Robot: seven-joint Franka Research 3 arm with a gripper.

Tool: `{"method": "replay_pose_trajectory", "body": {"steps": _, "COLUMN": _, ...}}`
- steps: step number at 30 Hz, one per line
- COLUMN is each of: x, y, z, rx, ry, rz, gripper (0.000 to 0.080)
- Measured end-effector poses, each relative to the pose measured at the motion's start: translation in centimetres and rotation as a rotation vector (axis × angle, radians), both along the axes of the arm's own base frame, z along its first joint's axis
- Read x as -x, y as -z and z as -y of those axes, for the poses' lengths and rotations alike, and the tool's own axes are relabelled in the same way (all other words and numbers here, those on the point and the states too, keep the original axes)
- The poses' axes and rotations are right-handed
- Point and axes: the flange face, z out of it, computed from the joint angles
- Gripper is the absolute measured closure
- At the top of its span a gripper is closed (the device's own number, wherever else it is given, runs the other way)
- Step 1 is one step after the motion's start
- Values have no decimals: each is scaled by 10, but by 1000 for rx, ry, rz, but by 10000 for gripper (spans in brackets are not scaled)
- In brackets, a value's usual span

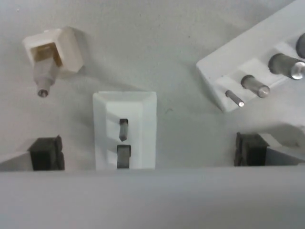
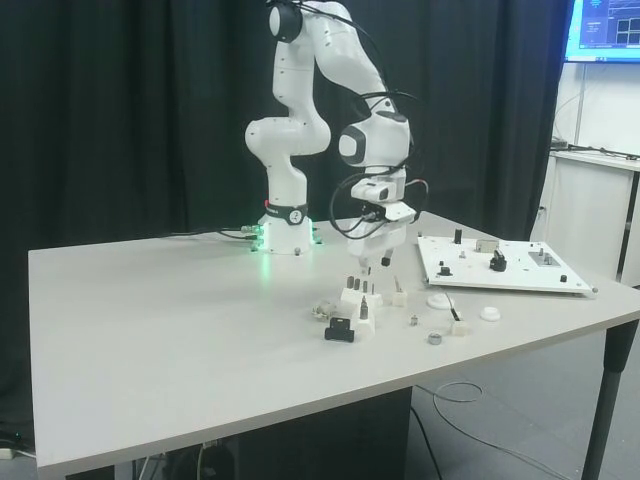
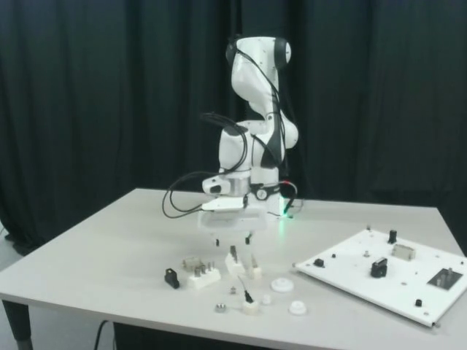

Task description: Pick square peg 1.

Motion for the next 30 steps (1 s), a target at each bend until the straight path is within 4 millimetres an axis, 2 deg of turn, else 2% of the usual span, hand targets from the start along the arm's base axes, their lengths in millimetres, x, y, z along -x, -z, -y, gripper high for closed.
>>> {"method": "replay_pose_trajectory", "body": {"steps": 30, "x": 1, "y": 44, "z": 1, "rx": -5, "ry": -19, "rz": -15, "gripper": 3}}
